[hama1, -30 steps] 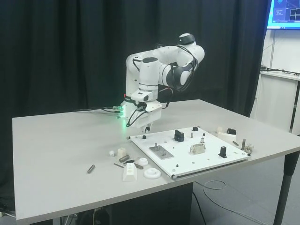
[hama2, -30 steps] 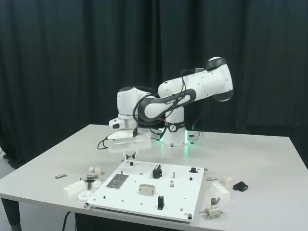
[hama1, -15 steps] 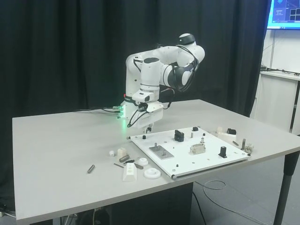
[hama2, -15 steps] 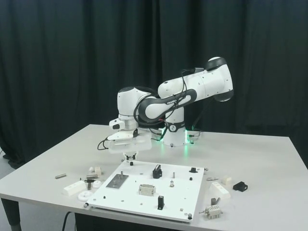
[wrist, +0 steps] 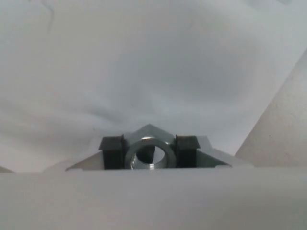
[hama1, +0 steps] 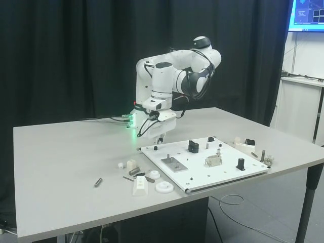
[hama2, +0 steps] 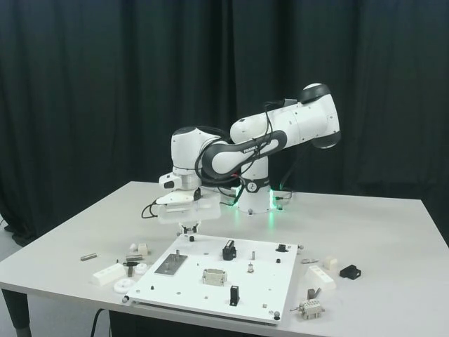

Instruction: Place bolt 4.

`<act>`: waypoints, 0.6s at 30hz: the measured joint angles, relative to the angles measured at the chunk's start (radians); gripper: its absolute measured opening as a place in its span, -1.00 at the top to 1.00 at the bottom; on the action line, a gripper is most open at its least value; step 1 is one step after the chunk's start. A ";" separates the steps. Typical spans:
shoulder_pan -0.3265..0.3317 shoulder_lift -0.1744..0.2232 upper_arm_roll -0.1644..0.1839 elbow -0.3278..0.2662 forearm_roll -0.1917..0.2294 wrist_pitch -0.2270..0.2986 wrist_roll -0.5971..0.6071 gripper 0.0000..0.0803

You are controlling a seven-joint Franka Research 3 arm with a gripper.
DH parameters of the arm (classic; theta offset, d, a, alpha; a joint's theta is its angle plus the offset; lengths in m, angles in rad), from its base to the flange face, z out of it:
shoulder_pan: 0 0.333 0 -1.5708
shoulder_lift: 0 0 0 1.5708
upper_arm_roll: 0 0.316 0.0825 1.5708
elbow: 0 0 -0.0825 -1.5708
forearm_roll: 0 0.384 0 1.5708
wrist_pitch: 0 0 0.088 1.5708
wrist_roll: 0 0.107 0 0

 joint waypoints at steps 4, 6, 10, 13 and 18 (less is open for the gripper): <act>0.000 0.001 0.002 0.000 -0.001 0.003 0.000 0.44; 0.000 0.001 0.002 0.000 -0.001 0.005 0.012 0.44; -0.002 0.001 0.002 0.000 -0.001 0.014 0.124 0.44; -0.003 0.001 0.002 0.000 -0.001 0.032 0.172 0.44; -0.013 0.001 0.002 0.001 -0.001 0.085 0.199 0.44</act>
